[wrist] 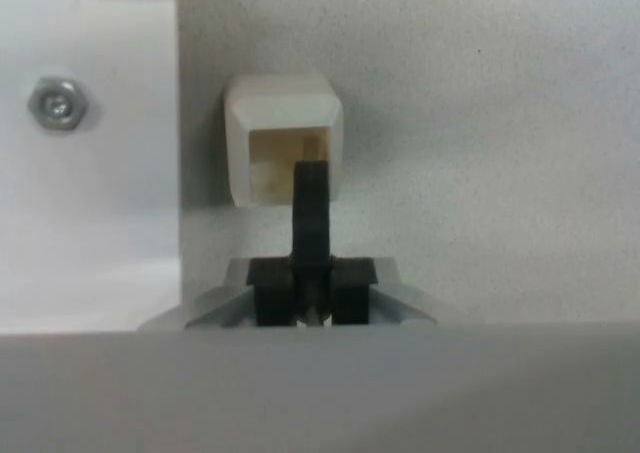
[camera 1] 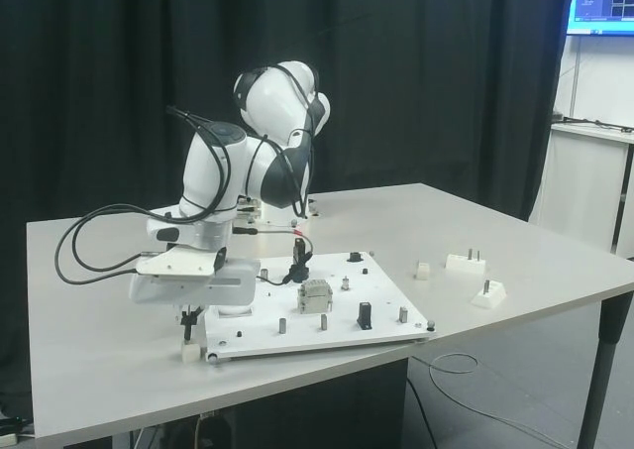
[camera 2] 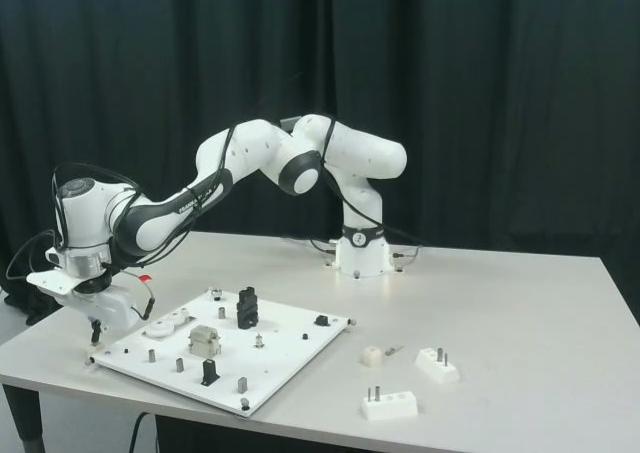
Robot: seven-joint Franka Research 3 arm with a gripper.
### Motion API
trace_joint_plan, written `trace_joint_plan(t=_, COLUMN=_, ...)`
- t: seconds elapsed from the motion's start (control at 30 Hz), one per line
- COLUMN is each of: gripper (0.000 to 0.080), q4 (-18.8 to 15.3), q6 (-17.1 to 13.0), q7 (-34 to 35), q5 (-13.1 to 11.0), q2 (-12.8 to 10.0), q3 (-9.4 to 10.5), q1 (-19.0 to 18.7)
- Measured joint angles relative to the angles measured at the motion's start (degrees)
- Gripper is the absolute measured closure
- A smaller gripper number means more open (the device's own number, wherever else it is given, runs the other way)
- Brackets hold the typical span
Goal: Place USB.
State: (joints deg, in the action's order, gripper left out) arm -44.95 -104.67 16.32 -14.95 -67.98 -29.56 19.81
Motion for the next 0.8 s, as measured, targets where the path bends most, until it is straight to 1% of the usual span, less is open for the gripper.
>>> trace_joint_plan(t=0.5, gripper=0.0732, q4=0.4, q6=-0.1, q7=0.0, q5=0.0, q2=0.0, q3=0.19, q1=0.0)
trace_joint_plan(t=0.8, gripper=0.0732, q4=0.4, q6=-0.2, q7=-0.3, q5=0.0, q2=-0.1, q3=1.26, q1=0.4)
